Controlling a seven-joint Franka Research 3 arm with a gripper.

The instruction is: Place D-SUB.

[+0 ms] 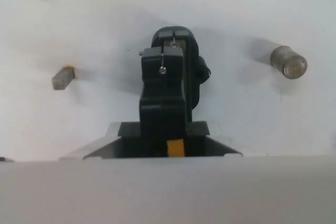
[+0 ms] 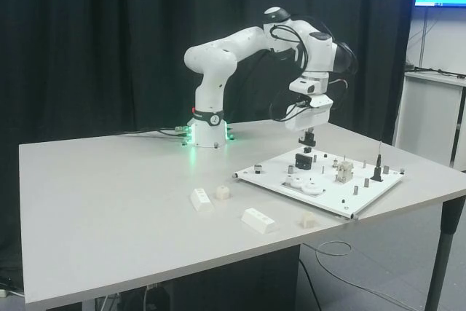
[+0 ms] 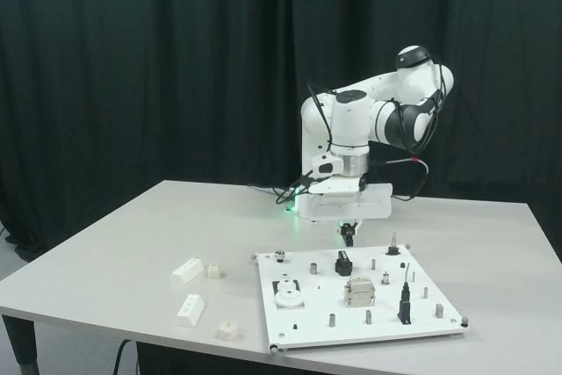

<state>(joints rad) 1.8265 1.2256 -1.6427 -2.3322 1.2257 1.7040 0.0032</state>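
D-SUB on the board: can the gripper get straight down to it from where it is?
Probably yes. The gripper hangs just above the black D-SUB on the white board, with open air between them and the nearby pegs standing off to the sides.

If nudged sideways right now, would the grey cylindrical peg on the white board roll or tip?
The grey peg stands upright on the white board, so rolling seems unlikely. It looks short and stout, so probably stiff and hard to topple. Whether it is fixed in place cannot be told.

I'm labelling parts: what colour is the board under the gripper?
White: the board shows best in the second room view.
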